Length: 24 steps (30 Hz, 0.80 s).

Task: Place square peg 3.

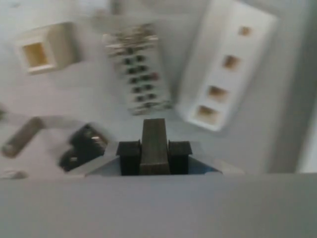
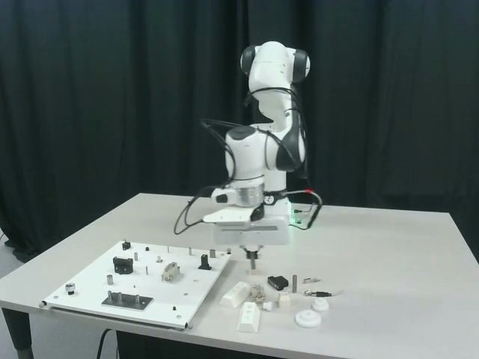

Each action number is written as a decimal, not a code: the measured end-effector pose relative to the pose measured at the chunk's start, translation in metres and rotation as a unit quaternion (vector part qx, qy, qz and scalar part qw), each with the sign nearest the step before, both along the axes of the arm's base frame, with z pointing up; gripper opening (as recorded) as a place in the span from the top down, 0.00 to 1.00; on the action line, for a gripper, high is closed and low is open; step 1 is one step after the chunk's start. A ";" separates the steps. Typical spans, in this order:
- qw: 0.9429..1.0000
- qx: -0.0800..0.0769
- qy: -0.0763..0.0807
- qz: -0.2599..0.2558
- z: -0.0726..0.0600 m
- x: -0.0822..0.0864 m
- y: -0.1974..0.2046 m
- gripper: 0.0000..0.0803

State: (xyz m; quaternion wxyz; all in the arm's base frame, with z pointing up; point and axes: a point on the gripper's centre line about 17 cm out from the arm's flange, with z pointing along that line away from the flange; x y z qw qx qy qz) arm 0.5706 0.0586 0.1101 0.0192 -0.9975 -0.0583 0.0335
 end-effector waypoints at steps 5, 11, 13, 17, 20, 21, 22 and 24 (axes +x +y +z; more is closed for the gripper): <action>1.000 0.000 0.001 0.007 -0.002 -0.005 0.029 0.86; 1.000 -0.003 -0.003 0.011 -0.004 -0.009 0.057 0.86; 1.000 -0.004 -0.004 0.010 -0.006 -0.011 0.065 0.86; 1.000 -0.007 -0.006 0.004 -0.008 -0.014 0.076 0.86; 1.000 -0.009 -0.008 0.006 -0.010 -0.014 0.082 0.86; 1.000 -0.009 -0.008 0.007 -0.010 -0.015 0.084 0.86; 1.000 -0.010 -0.008 0.008 -0.011 -0.015 0.085 0.86; 1.000 -0.010 -0.008 0.010 -0.011 -0.016 0.088 0.86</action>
